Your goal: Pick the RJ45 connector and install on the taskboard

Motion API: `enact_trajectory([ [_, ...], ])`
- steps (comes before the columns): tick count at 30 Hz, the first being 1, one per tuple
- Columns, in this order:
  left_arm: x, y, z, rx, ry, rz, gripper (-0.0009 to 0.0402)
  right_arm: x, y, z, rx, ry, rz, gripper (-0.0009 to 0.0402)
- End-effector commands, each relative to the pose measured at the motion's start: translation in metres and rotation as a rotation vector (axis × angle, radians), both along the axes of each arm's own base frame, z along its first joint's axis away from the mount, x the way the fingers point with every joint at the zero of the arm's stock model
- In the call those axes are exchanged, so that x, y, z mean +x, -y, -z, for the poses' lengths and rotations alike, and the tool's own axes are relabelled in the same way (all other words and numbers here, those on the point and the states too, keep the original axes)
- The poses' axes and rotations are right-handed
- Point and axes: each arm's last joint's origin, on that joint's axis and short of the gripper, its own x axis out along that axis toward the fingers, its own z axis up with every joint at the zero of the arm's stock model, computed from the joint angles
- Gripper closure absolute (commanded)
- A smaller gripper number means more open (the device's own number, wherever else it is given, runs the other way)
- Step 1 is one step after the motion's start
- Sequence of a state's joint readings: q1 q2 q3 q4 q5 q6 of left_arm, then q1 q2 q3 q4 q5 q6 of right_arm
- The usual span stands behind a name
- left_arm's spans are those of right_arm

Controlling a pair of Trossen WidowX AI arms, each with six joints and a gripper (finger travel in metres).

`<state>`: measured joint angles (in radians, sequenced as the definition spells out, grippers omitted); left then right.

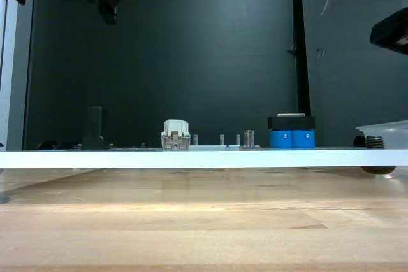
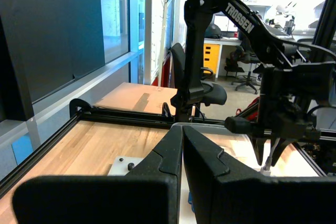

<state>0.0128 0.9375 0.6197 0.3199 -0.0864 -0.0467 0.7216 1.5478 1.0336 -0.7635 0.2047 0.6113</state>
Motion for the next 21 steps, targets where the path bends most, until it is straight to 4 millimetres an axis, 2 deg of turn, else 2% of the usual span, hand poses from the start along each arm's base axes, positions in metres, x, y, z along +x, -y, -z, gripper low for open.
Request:
enact_trajectory([
  [1, 0.0, 0.0, 0.0, 0.0, 0.0, 0.0, 0.0393, -0.001, 0.002, -0.01, 0.026, 0.032, 0.006, 0.0261],
  [12, 0.0, 0.0, 0.0, 0.0, -0.001, 0.0, 0.0393, -0.008, 0.015, -0.027, 0.081, 0.014, -0.008, 0.0263],
  [16, 0.0, 0.0, 0.0, 0.0, 0.0, 0.0, 0.0393, -0.007, 0.034, -0.044, 0.1, 0.066, -0.005, 0.0276],
  [21, 0.0, 0.0, 0.0, 0.0, 0.0, 0.0, 0.0393, -0.008, 0.069, -0.07, 0.087, 0.191, 0.025, 0.0302],
])
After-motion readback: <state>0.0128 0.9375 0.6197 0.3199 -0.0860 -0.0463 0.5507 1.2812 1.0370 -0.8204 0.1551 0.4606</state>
